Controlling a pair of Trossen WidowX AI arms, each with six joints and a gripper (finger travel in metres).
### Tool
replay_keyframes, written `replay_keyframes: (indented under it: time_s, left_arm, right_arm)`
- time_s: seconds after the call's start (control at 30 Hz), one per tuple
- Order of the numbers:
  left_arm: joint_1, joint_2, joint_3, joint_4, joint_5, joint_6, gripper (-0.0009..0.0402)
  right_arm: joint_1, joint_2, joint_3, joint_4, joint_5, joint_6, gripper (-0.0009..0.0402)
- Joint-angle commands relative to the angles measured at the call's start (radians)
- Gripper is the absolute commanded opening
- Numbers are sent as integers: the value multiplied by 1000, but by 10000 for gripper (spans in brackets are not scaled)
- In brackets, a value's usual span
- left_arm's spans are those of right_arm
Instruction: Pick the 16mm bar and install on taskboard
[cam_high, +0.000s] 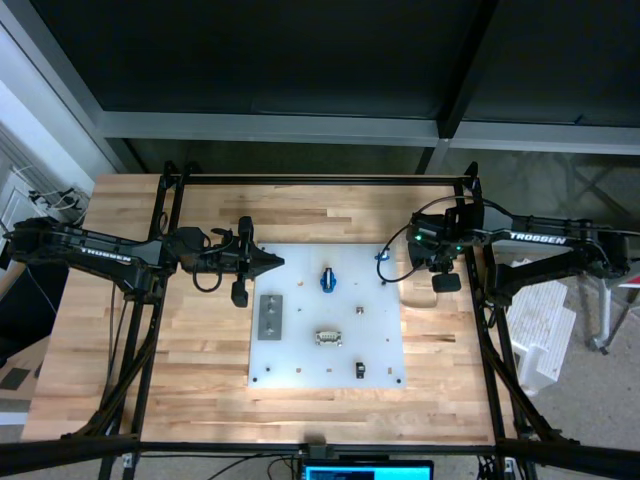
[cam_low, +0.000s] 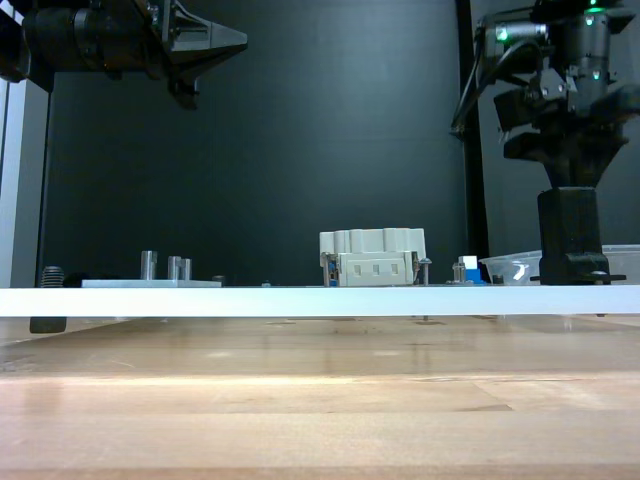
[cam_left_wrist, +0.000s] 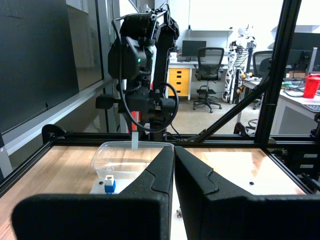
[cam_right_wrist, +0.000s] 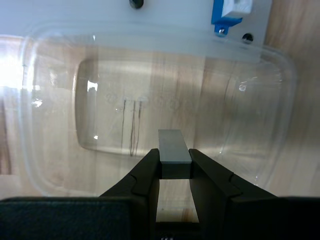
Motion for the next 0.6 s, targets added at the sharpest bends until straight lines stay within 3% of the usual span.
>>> replay_keyframes:
  time_s: [0.03, 0.23, 0.6]
  left_arm:
    - [0, 0, 0, 0, 0, 0, 0]
    - [0, 0, 0, 0, 0, 0, 0]
    - [0, 0, 0, 0, 0, 0, 0]
  right_arm:
    - [19, 0, 24, -14, -1, 29, 0]
    - [59, 0, 36, -41, 0, 62, 0]
    - [217, 9, 36, -40, 0, 349, 0]
